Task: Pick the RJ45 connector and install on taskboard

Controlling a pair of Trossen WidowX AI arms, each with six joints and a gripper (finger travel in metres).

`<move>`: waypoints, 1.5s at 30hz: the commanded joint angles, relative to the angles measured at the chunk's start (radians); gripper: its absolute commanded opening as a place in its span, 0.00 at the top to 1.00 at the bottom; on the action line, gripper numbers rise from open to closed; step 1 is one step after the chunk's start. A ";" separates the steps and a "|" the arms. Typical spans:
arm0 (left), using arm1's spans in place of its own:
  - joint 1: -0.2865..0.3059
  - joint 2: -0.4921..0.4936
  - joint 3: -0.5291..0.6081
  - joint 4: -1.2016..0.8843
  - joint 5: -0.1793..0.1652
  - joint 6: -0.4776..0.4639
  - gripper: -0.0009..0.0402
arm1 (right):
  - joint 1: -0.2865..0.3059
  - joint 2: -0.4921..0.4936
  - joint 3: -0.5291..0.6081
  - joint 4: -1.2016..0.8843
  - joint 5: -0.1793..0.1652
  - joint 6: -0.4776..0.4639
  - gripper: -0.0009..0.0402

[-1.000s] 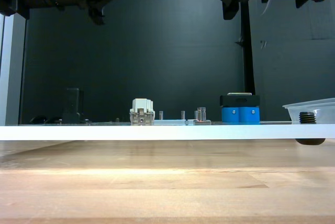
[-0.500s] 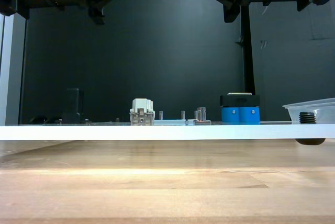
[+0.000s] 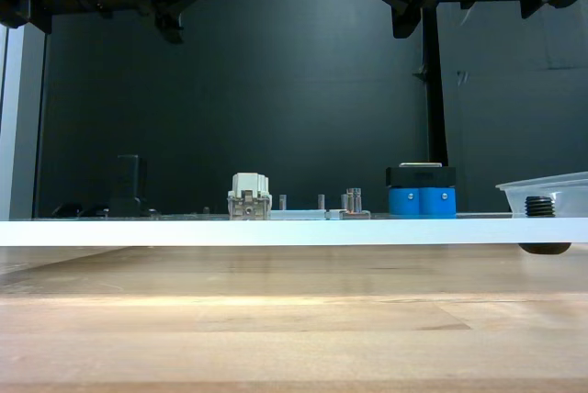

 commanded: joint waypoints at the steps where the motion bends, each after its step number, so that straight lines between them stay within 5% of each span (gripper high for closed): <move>1: 0.000 0.000 0.000 0.000 0.000 0.000 0.98 | 0.000 0.001 0.002 0.000 0.000 0.001 0.98; 45: 0.000 0.000 0.000 0.000 0.000 0.000 0.98 | 0.000 0.002 0.002 -0.034 0.000 0.001 0.98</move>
